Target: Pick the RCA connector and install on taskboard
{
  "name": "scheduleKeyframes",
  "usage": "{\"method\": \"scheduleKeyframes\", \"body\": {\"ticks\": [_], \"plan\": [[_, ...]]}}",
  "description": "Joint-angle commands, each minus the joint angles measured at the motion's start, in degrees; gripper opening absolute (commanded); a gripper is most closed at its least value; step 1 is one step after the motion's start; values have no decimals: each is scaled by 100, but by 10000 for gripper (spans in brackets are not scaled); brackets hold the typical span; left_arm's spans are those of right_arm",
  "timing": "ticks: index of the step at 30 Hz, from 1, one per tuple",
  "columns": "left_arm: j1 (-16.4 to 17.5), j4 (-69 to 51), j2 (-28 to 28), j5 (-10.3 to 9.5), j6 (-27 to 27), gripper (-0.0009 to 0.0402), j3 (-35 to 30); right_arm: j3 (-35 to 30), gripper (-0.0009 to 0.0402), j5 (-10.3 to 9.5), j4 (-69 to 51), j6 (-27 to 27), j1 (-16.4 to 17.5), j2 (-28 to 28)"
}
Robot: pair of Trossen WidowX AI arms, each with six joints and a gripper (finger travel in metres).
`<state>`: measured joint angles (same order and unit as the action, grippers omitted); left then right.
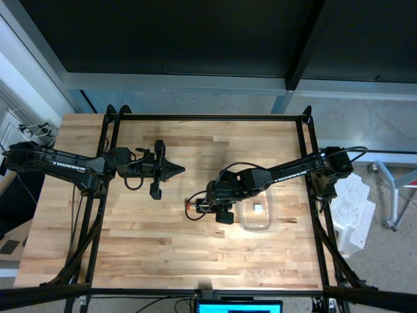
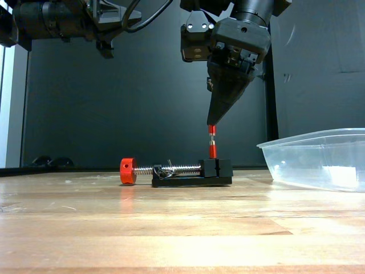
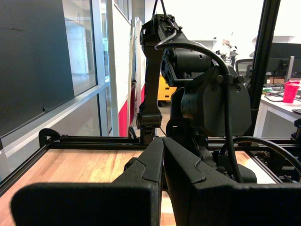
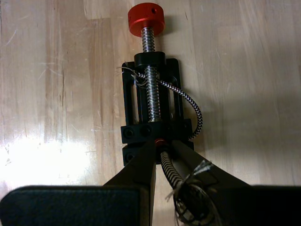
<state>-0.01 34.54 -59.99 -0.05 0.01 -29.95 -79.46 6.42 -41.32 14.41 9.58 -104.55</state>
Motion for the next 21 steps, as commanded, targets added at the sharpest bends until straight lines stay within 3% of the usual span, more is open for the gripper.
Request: {"method": "scheduleKeyframes", "body": {"ticks": [1, 21], "plan": [[0, 2, -2, 2, 0, 0, 0, 26, 0, 4, 20, 2, 2, 0], [0, 2, 0, 2, -2, 0, 0, 181, 0, 2, 256, 0, -13, -214]]}}
